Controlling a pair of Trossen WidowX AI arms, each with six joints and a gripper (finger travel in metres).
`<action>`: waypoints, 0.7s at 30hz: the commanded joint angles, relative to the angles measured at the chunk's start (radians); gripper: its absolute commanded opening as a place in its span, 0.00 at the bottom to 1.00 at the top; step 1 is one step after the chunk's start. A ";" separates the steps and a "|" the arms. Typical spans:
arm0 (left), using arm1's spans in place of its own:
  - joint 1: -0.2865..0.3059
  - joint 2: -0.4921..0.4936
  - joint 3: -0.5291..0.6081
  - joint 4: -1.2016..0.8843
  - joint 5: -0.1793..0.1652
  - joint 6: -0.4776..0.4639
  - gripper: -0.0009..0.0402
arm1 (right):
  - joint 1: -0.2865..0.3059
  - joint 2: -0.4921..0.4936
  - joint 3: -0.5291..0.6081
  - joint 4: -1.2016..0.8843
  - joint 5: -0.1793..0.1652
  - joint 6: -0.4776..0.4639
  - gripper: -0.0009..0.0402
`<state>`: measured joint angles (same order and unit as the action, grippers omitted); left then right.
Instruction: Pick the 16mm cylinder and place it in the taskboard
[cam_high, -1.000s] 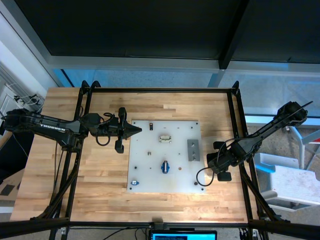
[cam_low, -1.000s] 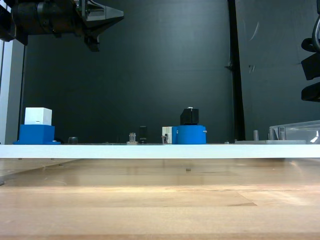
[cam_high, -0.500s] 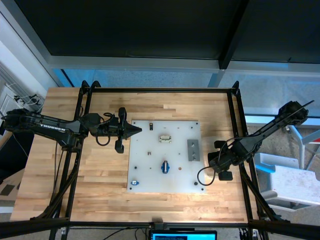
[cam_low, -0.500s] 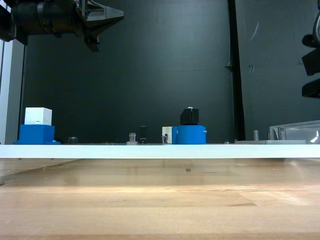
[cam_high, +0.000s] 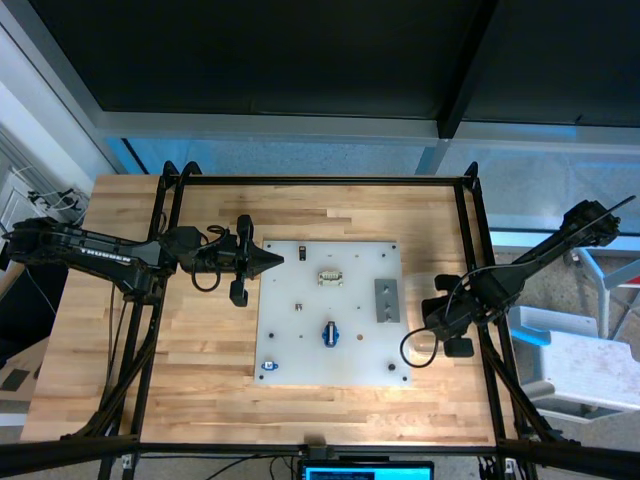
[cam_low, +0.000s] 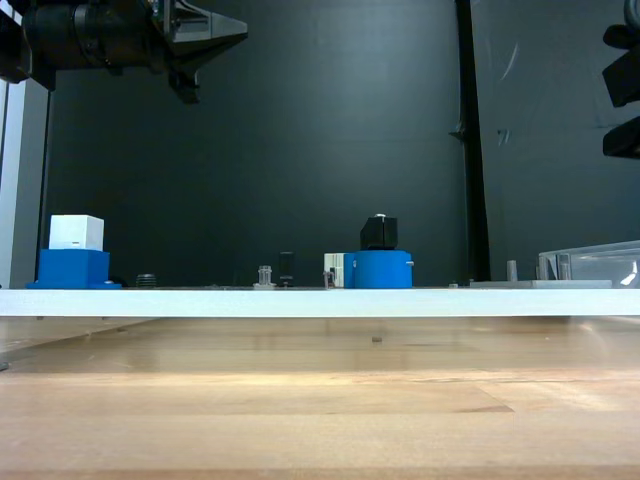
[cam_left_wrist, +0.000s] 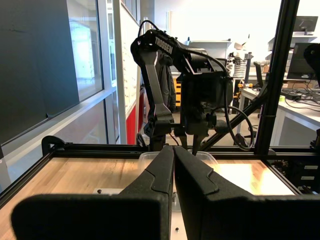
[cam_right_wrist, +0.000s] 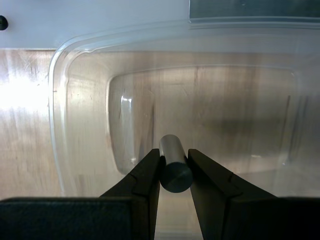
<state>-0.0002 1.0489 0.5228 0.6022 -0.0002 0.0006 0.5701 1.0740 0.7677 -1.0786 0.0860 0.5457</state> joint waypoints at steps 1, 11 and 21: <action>0.000 0.000 0.000 0.000 0.000 0.000 0.02 | 0.000 -0.004 0.024 -0.022 0.001 -0.003 0.09; 0.000 0.000 0.000 0.000 0.000 0.000 0.02 | 0.000 -0.007 0.109 -0.102 0.000 -0.002 0.09; 0.000 0.000 0.000 0.000 0.000 0.000 0.02 | 0.000 -0.005 0.171 -0.154 0.001 -0.003 0.09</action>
<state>-0.0002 1.0489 0.5228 0.6025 0.0002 0.0006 0.5694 1.0679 0.9394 -1.2327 0.0860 0.5438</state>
